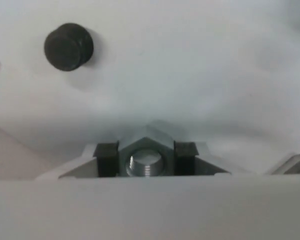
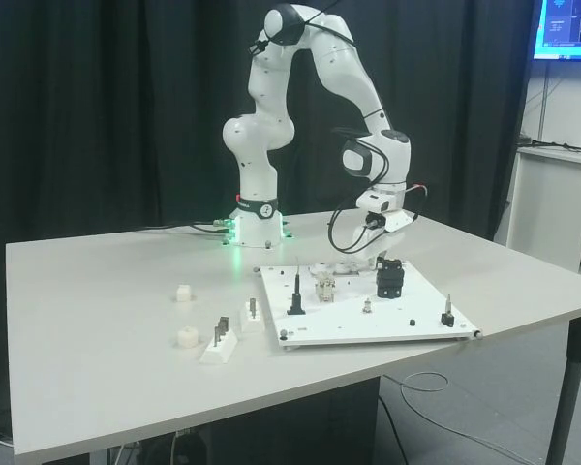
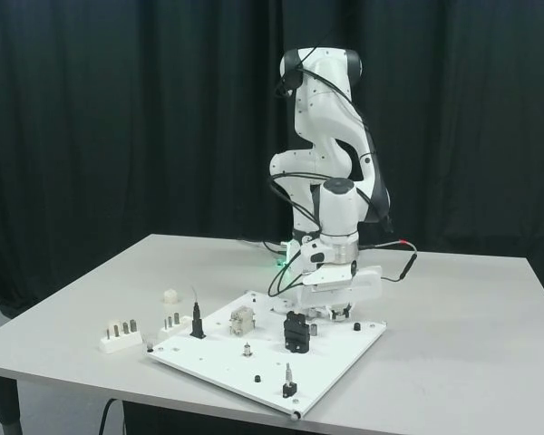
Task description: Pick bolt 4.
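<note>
In the wrist view a grey hex-headed bolt [image 1: 146, 164] with a threaded shank sits between my two black pads [image 1: 106, 159], which press on its flat sides. My gripper [image 1: 146, 159] is shut on it. From the room views the gripper [image 2: 379, 250] [image 3: 331, 311] hangs low over the far part of the white board [image 2: 368, 327] [image 3: 254, 373], beside the black block [image 2: 389, 278] [image 3: 296, 333]. The bolt itself is hidden there behind the hand. Whether the bolt still touches the board cannot be told.
A black round knob [image 1: 68, 46] stands on the board close by. The board also carries a tall black pin [image 2: 297, 291] [image 3: 197, 322] and small upright parts. Off the board are a white holder with bolts [image 2: 220, 341] [image 3: 120, 335] and white blocks [image 2: 183, 292].
</note>
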Tool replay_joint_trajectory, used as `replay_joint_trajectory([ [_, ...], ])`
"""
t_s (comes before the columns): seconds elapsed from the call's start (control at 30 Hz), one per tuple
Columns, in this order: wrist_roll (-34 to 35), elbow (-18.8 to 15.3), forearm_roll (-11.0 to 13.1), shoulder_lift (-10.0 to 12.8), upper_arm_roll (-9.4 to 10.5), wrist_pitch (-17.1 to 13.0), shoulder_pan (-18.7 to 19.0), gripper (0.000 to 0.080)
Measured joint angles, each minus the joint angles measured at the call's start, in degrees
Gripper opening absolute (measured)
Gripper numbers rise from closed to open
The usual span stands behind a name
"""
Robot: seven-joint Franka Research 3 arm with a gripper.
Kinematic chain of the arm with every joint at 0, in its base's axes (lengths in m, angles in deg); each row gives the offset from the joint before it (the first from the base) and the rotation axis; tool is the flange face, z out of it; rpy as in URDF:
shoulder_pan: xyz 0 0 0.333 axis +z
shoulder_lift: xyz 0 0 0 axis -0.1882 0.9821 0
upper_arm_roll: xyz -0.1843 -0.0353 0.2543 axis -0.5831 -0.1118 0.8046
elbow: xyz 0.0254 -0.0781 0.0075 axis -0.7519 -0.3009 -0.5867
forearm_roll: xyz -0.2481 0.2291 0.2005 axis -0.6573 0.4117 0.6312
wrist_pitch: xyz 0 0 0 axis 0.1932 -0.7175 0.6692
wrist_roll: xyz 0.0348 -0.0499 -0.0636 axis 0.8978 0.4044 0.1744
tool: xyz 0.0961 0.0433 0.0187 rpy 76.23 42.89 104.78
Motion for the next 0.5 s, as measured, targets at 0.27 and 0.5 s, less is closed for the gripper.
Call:
replay_joint_trajectory([
  [0.27,0.4,0.2,0.0,-2.9,-0.19,4.2,-0.3,0.0227],
  [0.5,0.5,0.3,0.0,-5.7,-0.75,7.6,-0.3,0.0225],
])
